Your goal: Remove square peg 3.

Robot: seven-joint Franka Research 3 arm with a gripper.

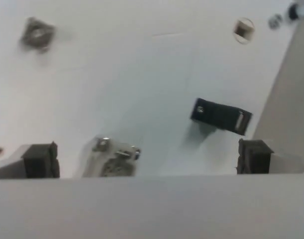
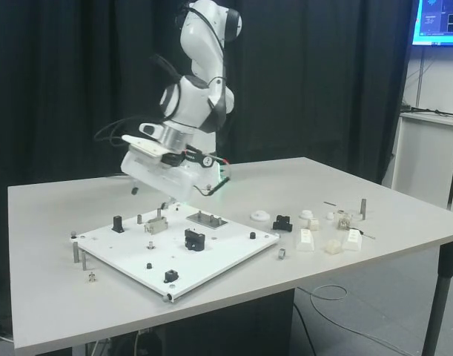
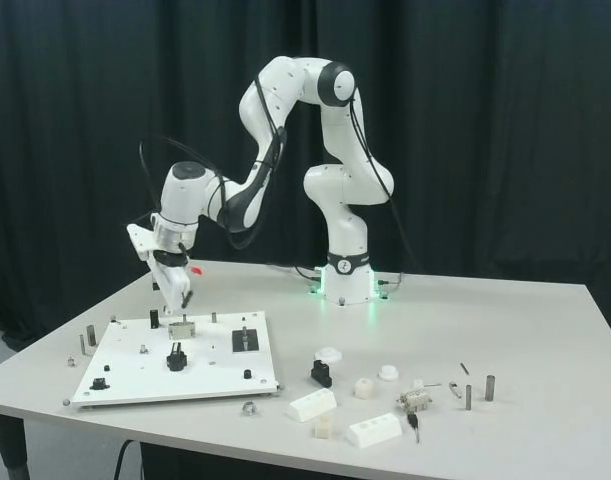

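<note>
Wrist view shows the jaws wide apart and holding nothing, their two black fingertips [image 1: 41, 160] flanking a small metal block fixture [image 1: 112, 158] on the white board [image 1: 142, 74]. Going left to right across that board in the first room view: a short black peg [image 2: 118, 222] stands near the far left edge, then the metal fixture, then a black clamp-like part [image 2: 193, 239] nearer the middle, with a grey plate [image 2: 206, 219] behind it. Which of these is square peg 3 I cannot tell for certain; the black peg by the left edge looks the likeliest, and it still sits in the board. The gripper [image 2: 163, 194] hovers above the fixture, just right of that peg.

The risk from here is descending where it hangs now: the jaws would close on the fixture, not the peg. An off-centre approach could also knock the peg sideways or jam it in its hole.
</note>
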